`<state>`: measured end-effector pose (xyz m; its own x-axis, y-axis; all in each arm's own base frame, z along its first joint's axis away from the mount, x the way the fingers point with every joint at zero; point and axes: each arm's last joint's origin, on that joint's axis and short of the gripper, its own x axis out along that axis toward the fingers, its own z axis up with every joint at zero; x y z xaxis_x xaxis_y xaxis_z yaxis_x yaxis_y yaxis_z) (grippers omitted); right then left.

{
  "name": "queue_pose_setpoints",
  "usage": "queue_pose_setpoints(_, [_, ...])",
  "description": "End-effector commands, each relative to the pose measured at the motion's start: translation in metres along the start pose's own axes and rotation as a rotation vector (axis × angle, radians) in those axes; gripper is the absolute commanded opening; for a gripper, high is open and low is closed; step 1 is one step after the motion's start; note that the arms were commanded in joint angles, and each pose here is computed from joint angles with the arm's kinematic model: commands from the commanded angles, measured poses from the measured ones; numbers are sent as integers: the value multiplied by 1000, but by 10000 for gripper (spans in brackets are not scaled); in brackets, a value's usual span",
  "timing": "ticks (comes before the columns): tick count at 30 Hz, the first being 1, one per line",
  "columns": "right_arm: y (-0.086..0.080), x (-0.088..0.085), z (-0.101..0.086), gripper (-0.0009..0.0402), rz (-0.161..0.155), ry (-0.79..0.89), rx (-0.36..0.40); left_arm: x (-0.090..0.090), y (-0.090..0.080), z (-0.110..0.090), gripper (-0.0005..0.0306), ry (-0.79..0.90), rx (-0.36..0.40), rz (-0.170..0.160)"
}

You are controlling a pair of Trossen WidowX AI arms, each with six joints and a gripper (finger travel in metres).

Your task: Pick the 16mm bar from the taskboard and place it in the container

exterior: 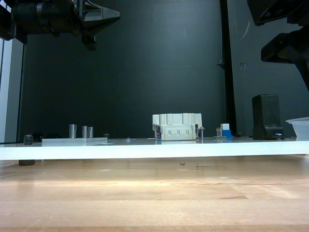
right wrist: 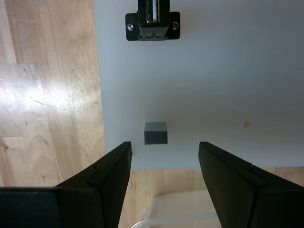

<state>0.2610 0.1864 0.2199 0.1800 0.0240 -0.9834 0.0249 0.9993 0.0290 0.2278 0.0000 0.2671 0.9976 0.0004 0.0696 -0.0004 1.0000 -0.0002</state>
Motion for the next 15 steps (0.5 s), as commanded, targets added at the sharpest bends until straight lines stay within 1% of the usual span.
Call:
queue_pose_setpoints(1, [2, 3, 1, 197, 1, -1, -9, 0, 0, 0, 0, 0, 0, 0])
queue_pose_setpoints(3, [3, 5, 1, 197, -2, 1, -13, 0, 0, 0, 0, 0, 0, 0])
queue_pose_setpoints(6, [4, 8, 1, 197, -15, 1, -19, 0, 0, 0, 0, 0, 0, 0])
queue_pose_setpoints(7, [4, 9, 1, 197, -25, -4, -20, 0, 0, 0, 0, 0, 0, 0])
queue_pose_setpoints(15, [5, 11, 0, 197, -35, -11, -24, 0, 0, 0, 0, 0, 0, 0])
